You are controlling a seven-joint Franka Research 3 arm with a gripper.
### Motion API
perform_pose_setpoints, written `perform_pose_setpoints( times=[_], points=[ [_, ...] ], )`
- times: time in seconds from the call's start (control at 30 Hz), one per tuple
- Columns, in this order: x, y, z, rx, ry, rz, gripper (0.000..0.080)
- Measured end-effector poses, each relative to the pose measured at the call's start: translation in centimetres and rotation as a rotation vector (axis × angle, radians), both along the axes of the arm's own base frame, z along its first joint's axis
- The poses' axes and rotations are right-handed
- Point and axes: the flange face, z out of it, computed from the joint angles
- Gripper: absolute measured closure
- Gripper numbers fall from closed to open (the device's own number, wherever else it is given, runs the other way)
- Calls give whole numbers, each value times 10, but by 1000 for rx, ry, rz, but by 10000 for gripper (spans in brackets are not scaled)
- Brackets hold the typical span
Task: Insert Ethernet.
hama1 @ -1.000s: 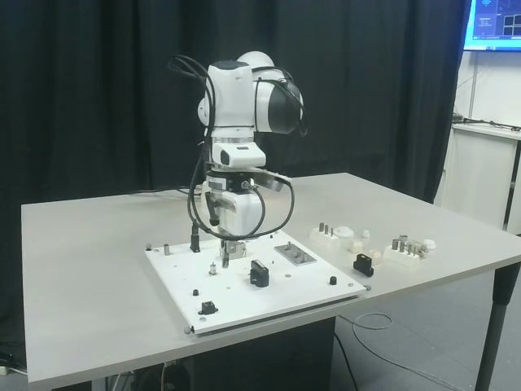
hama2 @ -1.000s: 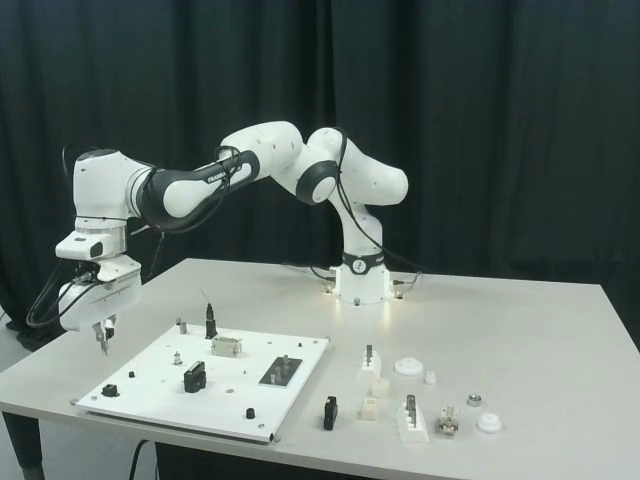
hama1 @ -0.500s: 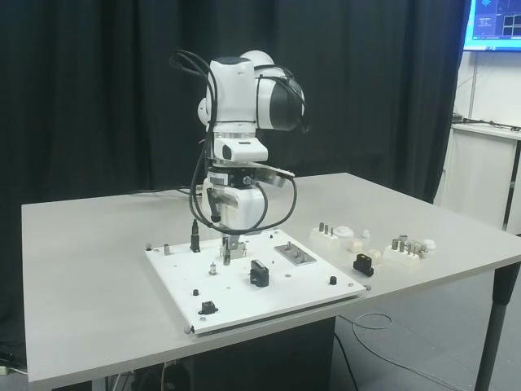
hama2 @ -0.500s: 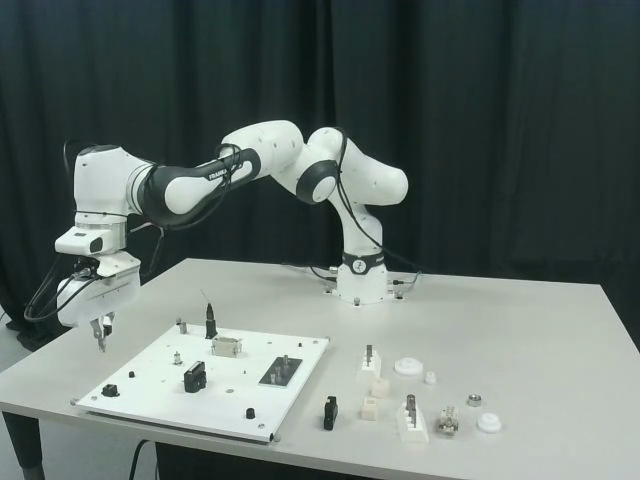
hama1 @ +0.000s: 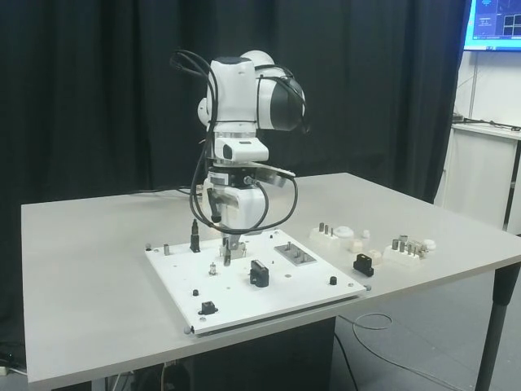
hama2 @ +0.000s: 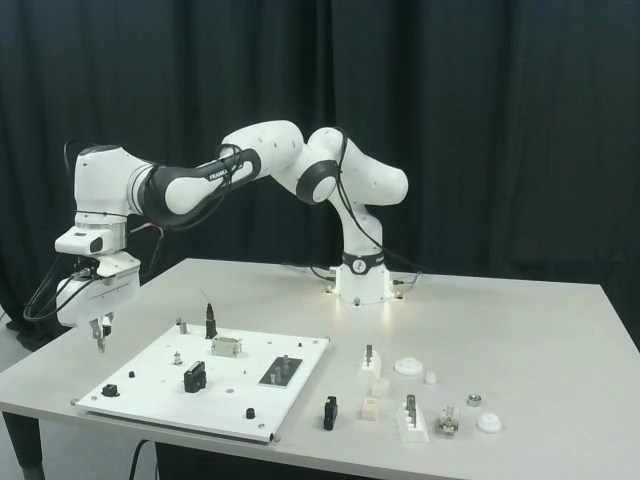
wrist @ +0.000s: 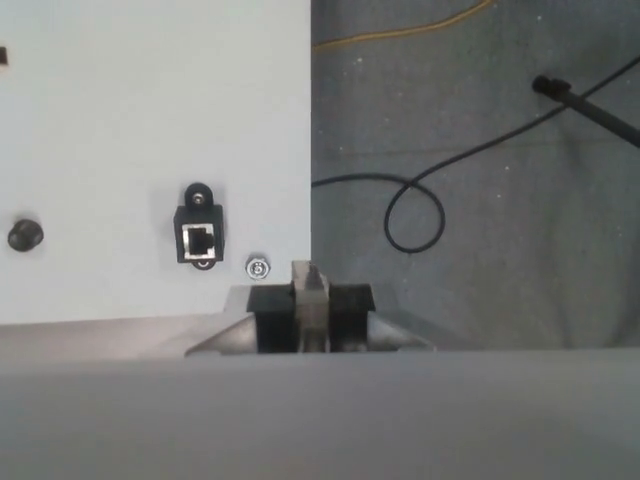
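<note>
Jaws of mine are drawn in tight on a thin grey plug [wrist: 309, 300], a black pad pressed against each side and the plug's end sticking out past them. I hang above the table, clear of everything, with the plug pointing straight down.

Nearest below the plug in the wrist view is a small screw [wrist: 258, 267] at the corner of the white board [wrist: 120, 120]. Just beside that screw sits the black socket [wrist: 200, 238], its opening facing up at me. The plug is over the board's edge, close to the socket but not over it and not touching it. A little further along the board is a round black knob [wrist: 24, 235]. Past the board's edge lies a speckled grey floor with a black cable [wrist: 415, 215] curled in a loop.

From the second room view, the board rests flat near the front of the grey table [hama2: 520, 330], carrying several small black and grey fixtures. Beyond it, well apart, a scatter of white parts [hama2: 405, 367] lies on the table. My white arm [hama2: 260, 150] reaches across from its base at the far side, in front of a black curtain [hama2: 480, 120].
</note>
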Motion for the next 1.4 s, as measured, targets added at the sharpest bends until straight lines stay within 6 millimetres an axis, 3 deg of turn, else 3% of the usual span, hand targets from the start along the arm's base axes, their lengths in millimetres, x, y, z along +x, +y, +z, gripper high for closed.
perform_pose_setpoints(
  times=[0.73,1.4],
  points=[
    [5,-7,-25,-36,-24,4,738],
    [-3,-12,-35,-38,36,11,738]
  ],
)
